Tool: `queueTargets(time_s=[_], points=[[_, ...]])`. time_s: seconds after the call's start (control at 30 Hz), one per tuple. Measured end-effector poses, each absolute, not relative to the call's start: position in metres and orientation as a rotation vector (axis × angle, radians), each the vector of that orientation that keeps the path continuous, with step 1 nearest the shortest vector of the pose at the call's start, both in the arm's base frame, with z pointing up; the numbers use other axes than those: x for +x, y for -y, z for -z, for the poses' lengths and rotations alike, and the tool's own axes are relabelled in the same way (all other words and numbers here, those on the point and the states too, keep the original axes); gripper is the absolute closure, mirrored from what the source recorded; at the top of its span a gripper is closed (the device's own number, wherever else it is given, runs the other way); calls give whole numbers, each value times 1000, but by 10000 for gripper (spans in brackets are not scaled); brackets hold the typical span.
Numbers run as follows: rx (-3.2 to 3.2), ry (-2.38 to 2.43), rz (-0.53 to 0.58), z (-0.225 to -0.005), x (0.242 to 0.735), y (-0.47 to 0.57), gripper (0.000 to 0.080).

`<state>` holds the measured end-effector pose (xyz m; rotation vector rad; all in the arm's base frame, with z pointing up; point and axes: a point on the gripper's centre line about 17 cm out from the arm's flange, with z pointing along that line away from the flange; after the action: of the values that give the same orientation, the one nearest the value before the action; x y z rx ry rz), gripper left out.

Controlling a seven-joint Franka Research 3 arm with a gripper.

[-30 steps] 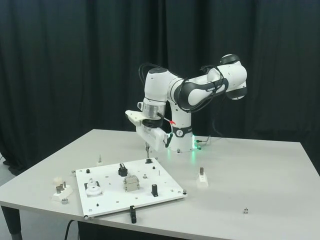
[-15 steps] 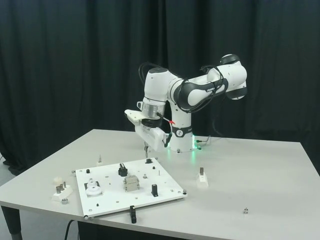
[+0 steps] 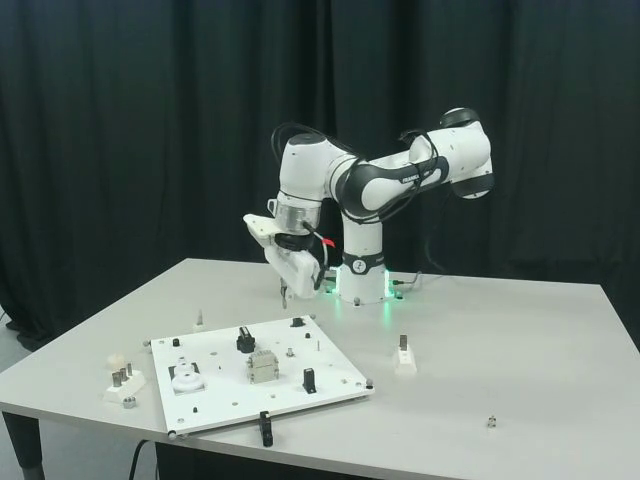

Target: Insert square peg 2.

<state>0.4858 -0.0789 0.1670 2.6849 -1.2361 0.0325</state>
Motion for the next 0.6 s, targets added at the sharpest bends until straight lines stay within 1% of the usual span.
queueTargets(time_s=[0.3, 0.6], points=[[2674, 1261, -27, -166, 458, 104, 728], [2673, 1274, -23, -159, 432, 124, 728]])
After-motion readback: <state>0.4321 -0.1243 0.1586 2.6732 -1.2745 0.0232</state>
